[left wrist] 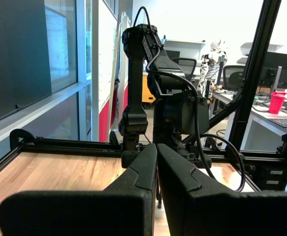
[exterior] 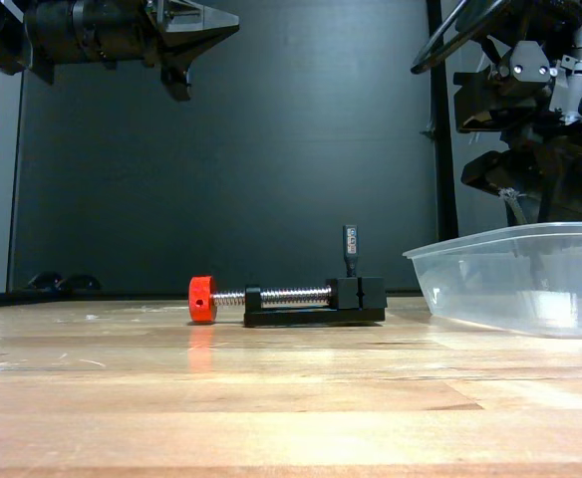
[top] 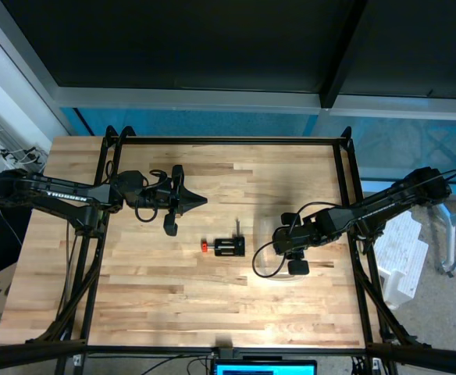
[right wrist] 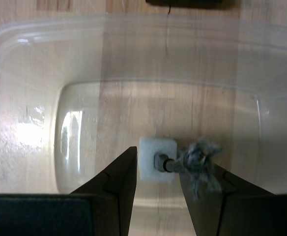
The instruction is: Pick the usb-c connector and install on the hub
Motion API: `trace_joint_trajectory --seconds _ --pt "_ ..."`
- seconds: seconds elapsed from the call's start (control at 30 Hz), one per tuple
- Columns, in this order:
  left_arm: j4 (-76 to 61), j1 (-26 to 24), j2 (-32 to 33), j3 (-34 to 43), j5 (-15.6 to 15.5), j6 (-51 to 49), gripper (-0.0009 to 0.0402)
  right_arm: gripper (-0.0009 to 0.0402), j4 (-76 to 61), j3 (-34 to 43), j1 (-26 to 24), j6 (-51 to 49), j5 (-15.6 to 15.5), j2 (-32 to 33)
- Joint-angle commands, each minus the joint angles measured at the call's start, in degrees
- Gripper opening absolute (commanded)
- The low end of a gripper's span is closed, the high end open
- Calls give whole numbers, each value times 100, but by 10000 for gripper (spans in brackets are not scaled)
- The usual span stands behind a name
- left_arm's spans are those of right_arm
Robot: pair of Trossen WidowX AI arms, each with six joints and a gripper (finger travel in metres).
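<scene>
- The right pincer hung spread inside a clear tub, its tips on either side of the white plug (no contact visible).
- The plug lay free on the tub's floor.
- The left pincer, pressed together, hovered high over the desk, well apart from the red-knobbed clamp.

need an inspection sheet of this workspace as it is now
surface: light wooden table top, bare wood.
job's things: white-bodied usb-c connector lying free in a clear plastic tub; small black vise with red knob holds a thin black upright part.
clutter: nothing seen.
grippers: left gripper shut, raised over the table's left side; right gripper open, fingers either side of the connector.
cables: black cable loop at left arm; black arching cable at right arm.
surroundings: black metal frame; office desks beyond.
</scene>
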Motion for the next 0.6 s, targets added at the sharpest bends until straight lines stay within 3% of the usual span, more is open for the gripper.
trace_joint_trajectory --seconds 0.03,0.6 --pt "0 2 0 0 0 0 0 112 -63 0 -4 13 -20 7" --pt "0 0 0 0 0 0 0 112 -643 317 -195 11 -50 7"
